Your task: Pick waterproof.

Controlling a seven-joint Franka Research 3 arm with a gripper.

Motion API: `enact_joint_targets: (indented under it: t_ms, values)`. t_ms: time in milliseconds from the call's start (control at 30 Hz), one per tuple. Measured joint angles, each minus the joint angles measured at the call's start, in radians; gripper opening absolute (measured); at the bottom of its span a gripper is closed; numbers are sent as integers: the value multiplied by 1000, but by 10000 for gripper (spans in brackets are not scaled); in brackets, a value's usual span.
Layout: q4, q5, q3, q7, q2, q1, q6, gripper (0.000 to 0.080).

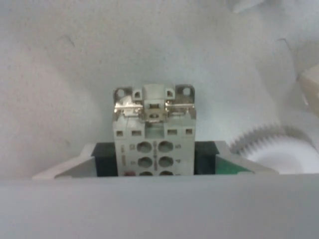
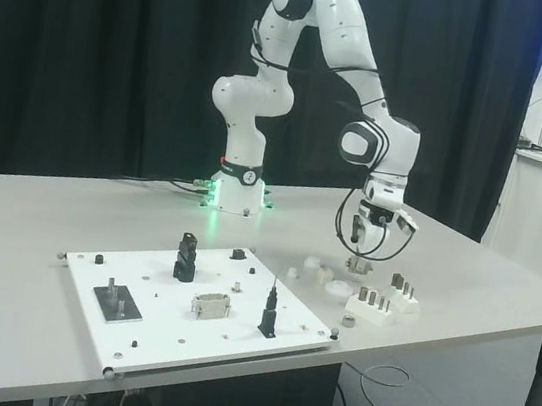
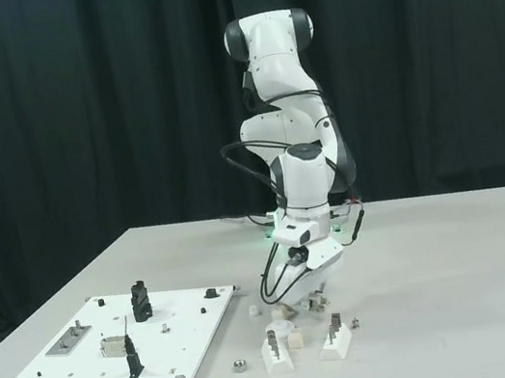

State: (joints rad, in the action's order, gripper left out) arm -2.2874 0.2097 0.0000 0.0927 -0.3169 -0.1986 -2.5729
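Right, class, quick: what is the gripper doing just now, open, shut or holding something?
Gripper: shut on the connector, a grey block with metal clips, held between the fingers.

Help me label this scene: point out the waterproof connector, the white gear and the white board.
waterproof connector (image 1: 154,134), wrist view, front face.
white gear (image 1: 279,149), wrist view, top face.
white board (image 2: 158,324), first room view, bare surface.

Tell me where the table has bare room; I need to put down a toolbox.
Bare table lies between the arm and the far edge, and behind the white board. It is crowded around the hand, with the gear and peg blocks.
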Motion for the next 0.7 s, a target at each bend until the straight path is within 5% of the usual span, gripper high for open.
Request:
enact_joint_targets:
  t_ms: [700]
  values:
    - [15,1,1,-4,26,0,52,313]
